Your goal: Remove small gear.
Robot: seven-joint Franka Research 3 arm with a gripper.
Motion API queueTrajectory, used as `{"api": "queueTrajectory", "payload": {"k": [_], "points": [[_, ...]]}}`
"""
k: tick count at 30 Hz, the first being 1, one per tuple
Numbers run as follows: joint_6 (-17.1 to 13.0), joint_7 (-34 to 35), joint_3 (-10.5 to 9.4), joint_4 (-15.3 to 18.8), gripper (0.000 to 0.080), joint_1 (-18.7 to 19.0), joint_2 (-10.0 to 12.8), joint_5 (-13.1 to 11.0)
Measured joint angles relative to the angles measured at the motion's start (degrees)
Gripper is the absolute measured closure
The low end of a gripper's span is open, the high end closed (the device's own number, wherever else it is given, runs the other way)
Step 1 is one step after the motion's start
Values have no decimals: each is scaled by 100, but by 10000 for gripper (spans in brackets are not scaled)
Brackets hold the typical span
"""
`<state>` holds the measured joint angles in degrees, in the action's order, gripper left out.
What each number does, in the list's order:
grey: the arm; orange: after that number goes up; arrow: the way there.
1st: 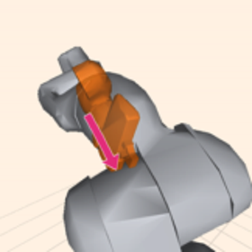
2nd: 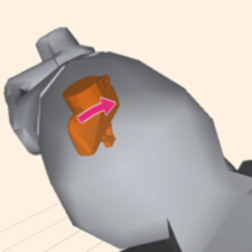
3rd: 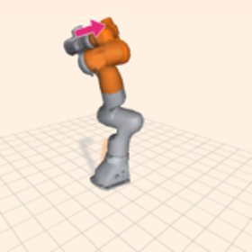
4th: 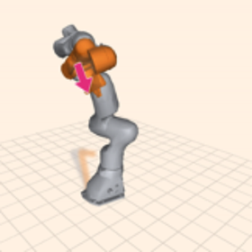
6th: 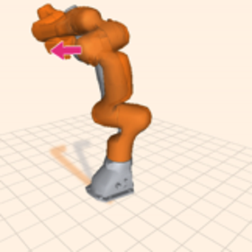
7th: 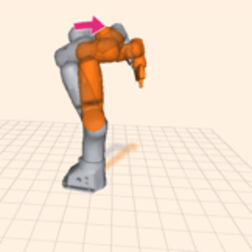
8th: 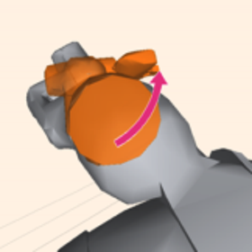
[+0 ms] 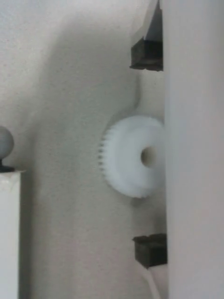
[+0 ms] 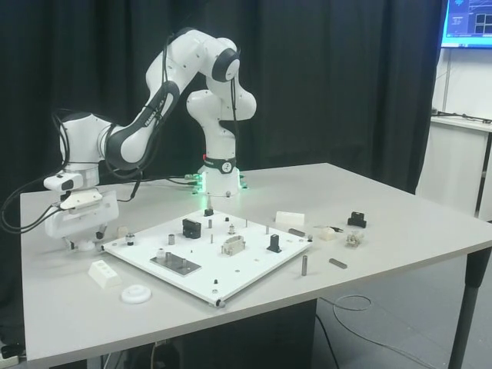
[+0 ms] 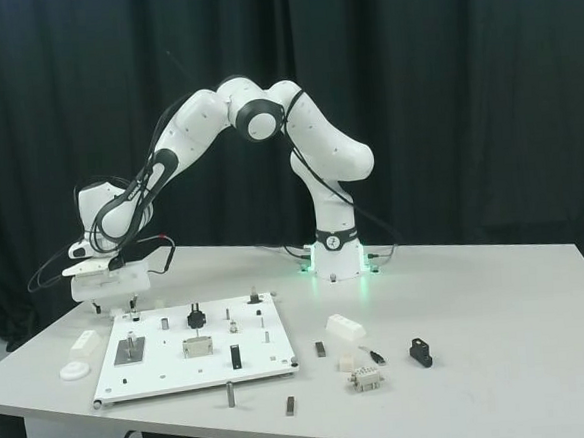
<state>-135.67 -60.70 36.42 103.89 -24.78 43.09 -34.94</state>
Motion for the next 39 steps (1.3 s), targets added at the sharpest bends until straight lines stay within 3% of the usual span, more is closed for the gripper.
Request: {"api": "queueTrajectory", "payload": {"k": [26, 39], "points": [[157, 10, 3, -13, 3, 59, -298, 1], [652, 161, 4, -12, 3, 218, -647, 1]]}}
